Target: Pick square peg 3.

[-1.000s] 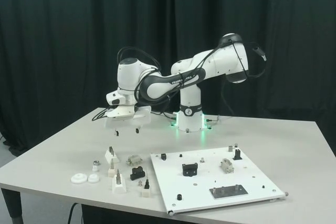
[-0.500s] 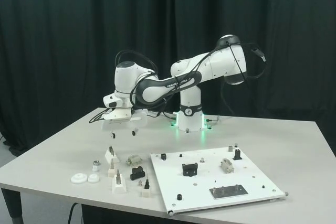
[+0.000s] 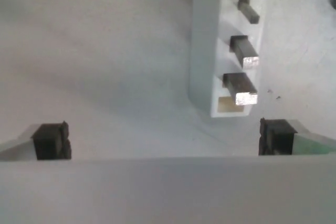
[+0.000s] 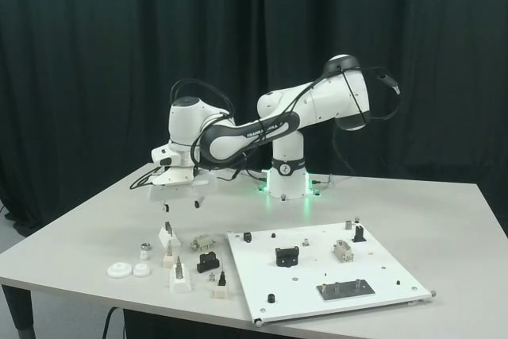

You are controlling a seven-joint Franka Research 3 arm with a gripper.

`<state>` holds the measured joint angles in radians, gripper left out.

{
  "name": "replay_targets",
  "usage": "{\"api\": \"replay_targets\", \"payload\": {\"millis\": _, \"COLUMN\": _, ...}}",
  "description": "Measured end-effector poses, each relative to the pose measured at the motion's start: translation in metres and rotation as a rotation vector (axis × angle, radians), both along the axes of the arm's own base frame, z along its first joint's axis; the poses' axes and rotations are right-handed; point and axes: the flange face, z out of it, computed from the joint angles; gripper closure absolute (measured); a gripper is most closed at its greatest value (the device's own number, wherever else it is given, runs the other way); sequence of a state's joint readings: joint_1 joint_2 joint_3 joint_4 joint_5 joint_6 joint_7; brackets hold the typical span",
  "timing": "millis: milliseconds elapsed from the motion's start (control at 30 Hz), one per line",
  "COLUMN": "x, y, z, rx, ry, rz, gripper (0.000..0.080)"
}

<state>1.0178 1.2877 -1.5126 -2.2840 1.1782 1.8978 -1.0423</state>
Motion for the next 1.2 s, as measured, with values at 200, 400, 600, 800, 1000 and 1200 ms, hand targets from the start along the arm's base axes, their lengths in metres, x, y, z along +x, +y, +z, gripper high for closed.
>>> {"api": "replay_targets", "payload": {"millis": 200, "x": 0.005, "y": -0.007, "z": -0.005, "rx": -0.005, "ry": 0.000, "rz": 0.010, "gripper": 0.0003}}
{"api": "replay_targets", "payload": {"millis": 400, "x": 0.012, "y": -0.017, "z": -0.010, "rx": -0.016, "ry": 0.005, "rz": 0.015, "gripper": 0.0003}}
{"api": "replay_targets", "payload": {"millis": 600, "x": 0.017, "y": -0.025, "z": -0.012, "rx": -0.015, "ry": 0.007, "rz": 0.020, "gripper": 0.0003}}
{"api": "replay_targets", "payload": {"millis": 800, "x": 0.020, "y": -0.031, "z": -0.017, "rx": -0.006, "ry": 0.014, "rz": 0.030, "gripper": 0.0003}}
{"api": "replay_targets", "payload": {"millis": 1000, "x": 0.022, "y": -0.034, "z": -0.021, "rx": 0.001, "ry": 0.021, "rz": 0.043, "gripper": 0.0003}}
{"api": "replay_targets", "payload": {"millis": 1200, "x": 0.025, "y": -0.035, "z": -0.025, "rx": 0.003, "ry": 0.028, "rz": 0.048, "gripper": 0.0003}}
